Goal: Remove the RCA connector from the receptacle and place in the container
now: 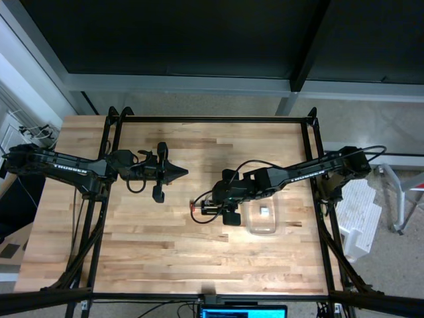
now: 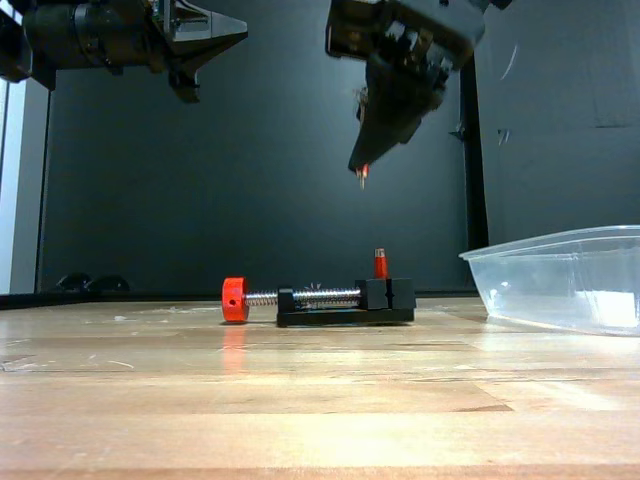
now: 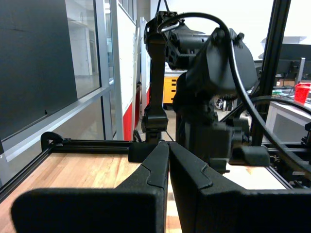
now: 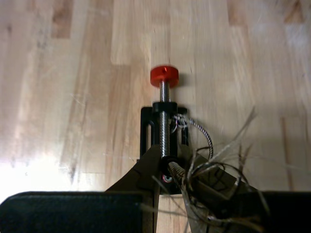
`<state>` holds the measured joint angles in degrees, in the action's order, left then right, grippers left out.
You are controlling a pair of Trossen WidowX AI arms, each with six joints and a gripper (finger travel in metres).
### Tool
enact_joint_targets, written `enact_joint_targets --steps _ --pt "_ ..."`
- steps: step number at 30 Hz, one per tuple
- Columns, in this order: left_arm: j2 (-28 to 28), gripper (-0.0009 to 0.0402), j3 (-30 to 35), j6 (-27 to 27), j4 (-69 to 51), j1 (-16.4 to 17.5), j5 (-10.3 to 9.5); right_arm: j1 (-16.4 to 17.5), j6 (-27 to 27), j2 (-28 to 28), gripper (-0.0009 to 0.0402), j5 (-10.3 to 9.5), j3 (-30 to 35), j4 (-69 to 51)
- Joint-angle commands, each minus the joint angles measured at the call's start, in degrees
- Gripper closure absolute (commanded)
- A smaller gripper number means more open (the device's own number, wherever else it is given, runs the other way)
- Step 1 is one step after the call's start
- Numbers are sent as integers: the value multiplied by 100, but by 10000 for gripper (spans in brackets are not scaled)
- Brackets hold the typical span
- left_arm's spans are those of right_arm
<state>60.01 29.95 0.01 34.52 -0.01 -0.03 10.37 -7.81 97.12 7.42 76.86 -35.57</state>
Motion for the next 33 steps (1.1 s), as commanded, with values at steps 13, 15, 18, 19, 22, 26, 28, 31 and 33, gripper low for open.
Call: enact_joint_targets --steps 13,15,18,19,22,26,28,31,33 --pt "0 393 0 0 2 0 0 0 -22 -675 373 55 -26 -170" --pt "0 393 0 0 2 2 0 4 -33 -772 373 50 -125 -173" --pt "0 393 0 0 2 2 0 15 -114 -1010 373 50 -413 -175" --pt "0 393 0 0 2 0 0 17 -142 -1104 373 52 -533 -188" --pt "0 393 0 0 2 0 0 22 -225 -1434 373 55 -914 -212" --pt "0 393 0 0 2 0 0 33 -223 -1884 373 46 -1423 -295" --pt "0 393 0 0 2 2 0 39 -227 -2076 373 31 -1648 -352" --pt "0 393 0 0 2 2 0 55 -289 -2304 373 33 -1928 -492" --pt "0 393 0 0 4 0 0 70 -363 -2455 373 33 -2129 -525"
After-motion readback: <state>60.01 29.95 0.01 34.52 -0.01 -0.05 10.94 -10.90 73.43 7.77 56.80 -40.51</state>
